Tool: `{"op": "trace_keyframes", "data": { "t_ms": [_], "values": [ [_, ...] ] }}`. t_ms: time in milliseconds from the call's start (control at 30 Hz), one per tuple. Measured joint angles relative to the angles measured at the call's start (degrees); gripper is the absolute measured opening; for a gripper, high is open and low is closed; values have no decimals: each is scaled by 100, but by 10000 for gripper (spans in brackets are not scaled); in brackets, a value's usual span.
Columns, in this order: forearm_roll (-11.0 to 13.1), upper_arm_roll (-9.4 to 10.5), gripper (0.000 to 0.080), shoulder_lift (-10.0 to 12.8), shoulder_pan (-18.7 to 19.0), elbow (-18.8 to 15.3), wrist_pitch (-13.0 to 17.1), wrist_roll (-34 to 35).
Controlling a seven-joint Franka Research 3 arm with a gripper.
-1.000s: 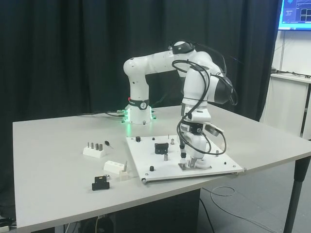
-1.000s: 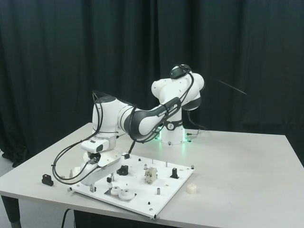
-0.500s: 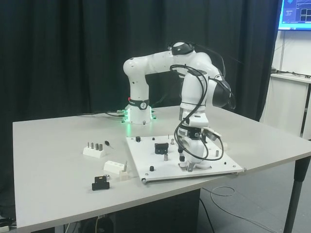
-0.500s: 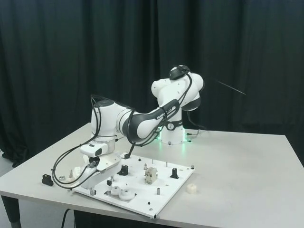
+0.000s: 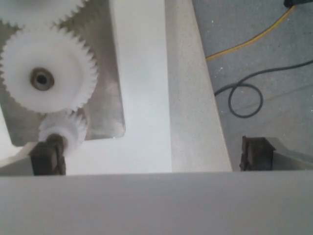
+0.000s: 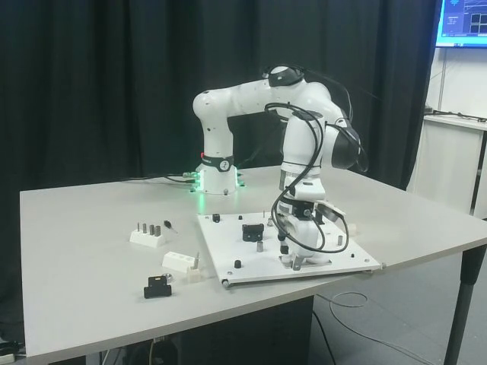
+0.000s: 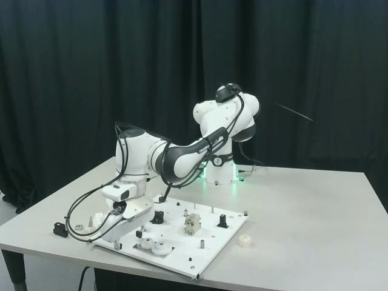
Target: Insert small gear.
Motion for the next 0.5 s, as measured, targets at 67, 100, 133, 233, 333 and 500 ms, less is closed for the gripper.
{"op": "trace_keyframes", "data": {
  "t_ms": [67,100,133,233,333,500],
  "values": [
    [0,-2,800,-3,2,0,-4,0],
    [0,-4,800,-4,4,0,-9,0],
    [0,-8,800,-7,8,0,-20,0],
    [-17,-35,800,-22,28,0,-104,0],
    [-43,-89,800,-42,58,1,-256,2],
    [-74,-261,800,-60,134,0,-617,99]
  ]
}}
